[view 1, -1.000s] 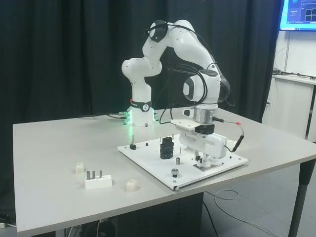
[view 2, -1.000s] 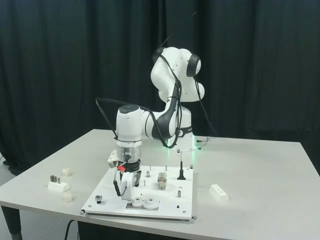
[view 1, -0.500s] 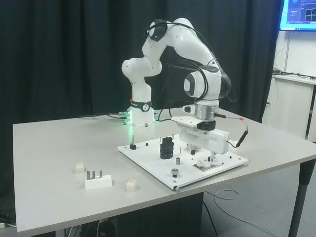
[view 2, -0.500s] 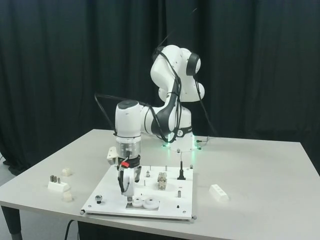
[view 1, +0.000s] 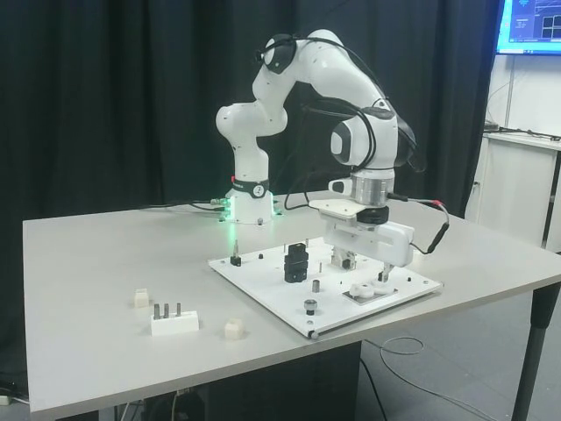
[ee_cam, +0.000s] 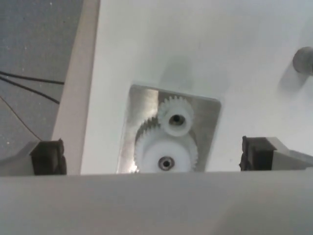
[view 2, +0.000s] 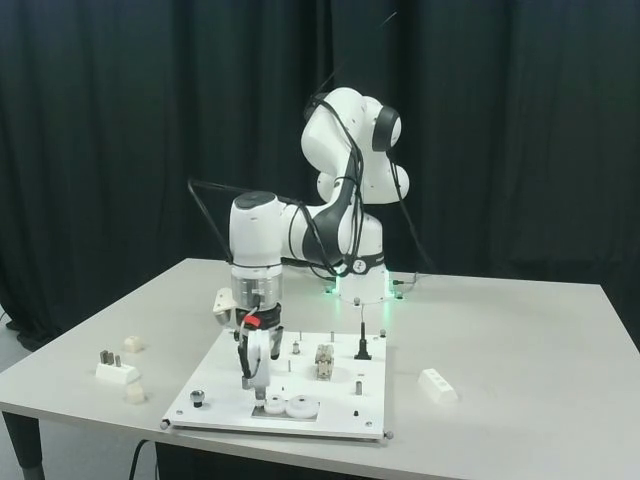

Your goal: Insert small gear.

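**Small gear seated on plate, gripper above and empty**

We see the small gear [ee_cam: 175, 115] sitting on its peg in the grey metal inset [ee_cam: 209, 128] of the white board [view 1: 263, 274], its teeth meshed with the large gear [ee_cam: 166, 152] beside it. In the second room view the two gears lie side by side near the board's front edge, small gear [view 2: 274, 403] under the arm.

The gripper [view 2: 254, 381] hangs above the gears, apart from them. In the wrist view its two black fingertips [ee_cam: 48, 157] stand wide apart on either side of the gears with nothing between them.

Elsewhere on the board we note a black block [view 1: 297, 261] and a short black post [view 1: 235, 260]. On the table [view 1: 105, 246] off the board sit a white holder with grey pins [view 1: 173, 320] and two small white cubes [view 1: 233, 329].
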`<state>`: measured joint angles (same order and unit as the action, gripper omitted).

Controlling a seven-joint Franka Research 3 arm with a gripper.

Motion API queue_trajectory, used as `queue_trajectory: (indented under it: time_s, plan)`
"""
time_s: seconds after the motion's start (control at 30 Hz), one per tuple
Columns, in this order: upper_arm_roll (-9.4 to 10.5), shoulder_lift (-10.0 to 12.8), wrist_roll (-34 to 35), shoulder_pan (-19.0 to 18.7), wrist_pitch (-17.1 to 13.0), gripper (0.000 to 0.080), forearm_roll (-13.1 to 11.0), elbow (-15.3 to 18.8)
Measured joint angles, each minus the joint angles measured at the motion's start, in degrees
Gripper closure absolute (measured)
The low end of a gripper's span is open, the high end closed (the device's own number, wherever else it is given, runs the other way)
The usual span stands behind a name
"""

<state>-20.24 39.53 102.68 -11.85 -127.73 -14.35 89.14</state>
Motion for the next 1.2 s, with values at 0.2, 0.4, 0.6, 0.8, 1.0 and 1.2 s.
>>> queue_trajectory:
  time_s: [0.2,0.4,0.6,0.8,1.0,1.2]
  plan:
    - [0.09,1.25,-0.44,0.02,-0.22,0.0003,0.0,-1.46]
    - [0.14,2.84,-0.57,0.19,-0.63,0.0003,-0.02,-3.21]
    - [0.36,4.18,-0.57,0.54,-0.68,0.0003,-0.11,-4.69]
    - [1.08,4.97,-0.57,1.16,-0.68,0.0003,-0.17,-5.51]
    - [1.32,5.35,-0.57,1.38,-0.68,0.0003,-0.21,-5.74]
    - [1.39,5.9,-0.57,1.38,-0.85,0.0003,-0.33,-5.94]
